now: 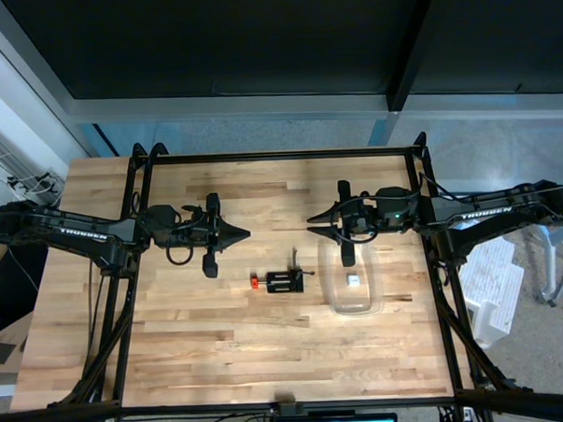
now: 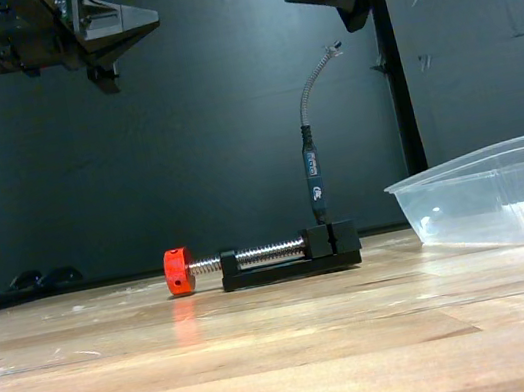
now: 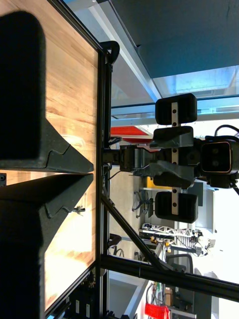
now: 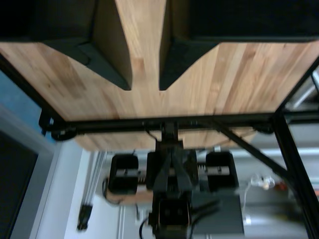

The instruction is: Pick the USB-C connector and install on taskboard

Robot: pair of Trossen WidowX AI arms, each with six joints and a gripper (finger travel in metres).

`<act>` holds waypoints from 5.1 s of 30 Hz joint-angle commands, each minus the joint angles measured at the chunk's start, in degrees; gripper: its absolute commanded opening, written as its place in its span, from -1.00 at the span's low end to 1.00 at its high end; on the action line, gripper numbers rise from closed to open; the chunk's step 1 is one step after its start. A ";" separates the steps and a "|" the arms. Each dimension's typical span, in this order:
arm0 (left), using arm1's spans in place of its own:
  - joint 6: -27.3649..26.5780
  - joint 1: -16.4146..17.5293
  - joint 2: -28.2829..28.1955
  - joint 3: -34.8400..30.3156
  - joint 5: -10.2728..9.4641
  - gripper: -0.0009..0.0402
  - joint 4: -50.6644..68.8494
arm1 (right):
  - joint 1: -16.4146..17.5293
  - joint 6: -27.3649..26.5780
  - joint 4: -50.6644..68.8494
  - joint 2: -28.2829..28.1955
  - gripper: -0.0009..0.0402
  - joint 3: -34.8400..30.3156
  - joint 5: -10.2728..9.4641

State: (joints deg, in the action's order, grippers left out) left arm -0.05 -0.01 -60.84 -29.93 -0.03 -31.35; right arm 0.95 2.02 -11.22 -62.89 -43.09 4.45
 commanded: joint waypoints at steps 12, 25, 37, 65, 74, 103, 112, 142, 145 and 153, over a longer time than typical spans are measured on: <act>0.02 0.00 -0.02 -0.02 0.00 -0.96 -0.02 | 0.02 0.04 -10.08 4.35 -0.95 7.56 -1.62; 0.02 0.00 -0.02 -0.02 0.00 -0.96 0.00 | -0.02 -0.02 -15.69 4.42 -0.96 10.16 -4.48; 0.02 0.02 -0.02 -0.02 0.00 -0.96 0.00 | -0.07 0.52 -16.52 4.39 -0.96 11.34 -2.60; 0.02 0.00 -0.02 -0.02 0.00 -0.96 -0.02 | -0.59 0.50 -18.43 2.80 -0.96 12.76 -3.02; 0.02 0.00 -0.02 -0.02 0.00 -0.96 -0.02 | -0.59 0.50 -18.91 2.80 -0.96 12.76 -2.99; 0.02 0.00 -0.02 -0.02 0.00 -0.96 -0.02 | -0.57 0.48 -19.45 2.80 -0.96 12.76 -2.97; 0.02 0.00 -0.02 -0.02 0.00 -0.96 -0.02 | -0.57 0.48 -19.43 2.80 -0.96 12.76 -2.97; 0.02 0.00 -0.02 -0.02 0.00 -0.96 -0.02 | -0.57 0.48 -18.58 2.80 -0.96 12.76 -2.97; 0.02 0.00 -0.02 -0.02 0.00 -0.96 -0.02 | -0.57 0.48 -18.58 2.80 -0.96 12.76 -2.97; 0.02 0.00 -0.02 -0.02 0.00 -0.96 -0.02 | -0.57 0.48 -18.58 2.80 -0.96 12.76 -2.97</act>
State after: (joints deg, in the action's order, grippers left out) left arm -0.03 -0.01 -60.84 -29.95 -0.03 -31.35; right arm 0.36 2.50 -29.76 -60.07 -30.33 1.45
